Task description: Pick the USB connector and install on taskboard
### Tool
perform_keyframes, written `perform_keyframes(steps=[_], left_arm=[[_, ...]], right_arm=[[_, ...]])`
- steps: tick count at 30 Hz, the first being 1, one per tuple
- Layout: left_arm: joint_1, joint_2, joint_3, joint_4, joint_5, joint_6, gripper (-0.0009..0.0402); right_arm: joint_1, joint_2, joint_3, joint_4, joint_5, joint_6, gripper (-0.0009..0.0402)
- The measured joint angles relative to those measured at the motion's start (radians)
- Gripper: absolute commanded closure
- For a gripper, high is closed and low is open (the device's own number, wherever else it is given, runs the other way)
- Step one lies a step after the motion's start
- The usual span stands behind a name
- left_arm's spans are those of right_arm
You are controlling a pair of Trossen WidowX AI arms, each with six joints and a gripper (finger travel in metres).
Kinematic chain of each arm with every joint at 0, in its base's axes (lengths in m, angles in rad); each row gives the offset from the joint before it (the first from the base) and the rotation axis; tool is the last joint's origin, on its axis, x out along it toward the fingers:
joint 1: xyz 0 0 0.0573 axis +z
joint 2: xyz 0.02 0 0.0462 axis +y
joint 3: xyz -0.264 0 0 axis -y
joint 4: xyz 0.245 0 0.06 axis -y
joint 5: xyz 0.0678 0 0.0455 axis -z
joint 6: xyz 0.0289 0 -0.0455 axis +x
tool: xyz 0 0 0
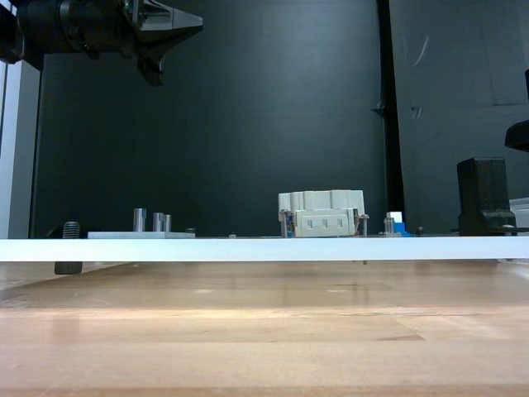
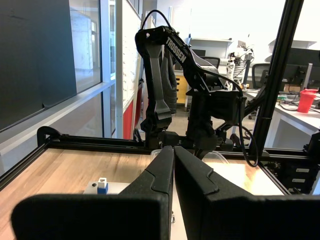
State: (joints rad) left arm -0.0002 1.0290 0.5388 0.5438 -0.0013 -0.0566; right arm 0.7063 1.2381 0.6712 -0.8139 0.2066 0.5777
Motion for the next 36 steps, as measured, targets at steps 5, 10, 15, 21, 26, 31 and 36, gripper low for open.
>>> perform_keyframes(steps=[5, 10, 15, 21, 26, 31, 36], left_arm=[[0.0, 0.0, 0.0, 0.0, 0.0, 0.0, 0.0393], [0.0, 0.0, 0.0, 0.0, 0.0, 0.0, 0.0393], [0.0, 0.0, 0.0, 0.0, 0.0, 0.0, 0.0393], [0.0, 0.0, 0.0, 0.0, 0.0, 0.0, 0.0393], [0.0, 0.0, 0.0, 0.0, 0.0, 0.0, 0.0393], [0.0, 0.0, 0.0, 0.0, 0.0, 0.0, 0.0393], [0.0, 0.0, 0.0, 0.0, 0.0, 0.0, 0.0393]], right_arm=[[0.0, 0.0, 0.0, 0.0, 0.0, -0.008, 0.0394], [0.0, -0.011, 0.0, -0.001, 0.0, -0.011, 0.0393], [0.001, -0.035, -0.008, -0.004, 0.0, -0.011, 0.0393], [0.003, -0.072, -0.028, -0.004, 0.003, -0.01, 0.0393], [0.006, -0.108, -0.047, 0.008, 0.011, -0.01, 0.0393], [0.009, -0.14, -0.06, 0.013, 0.024, -0.01, 0.0393], [0.011, -0.167, -0.062, 0.005, 0.038, -0.01, 0.0393]])
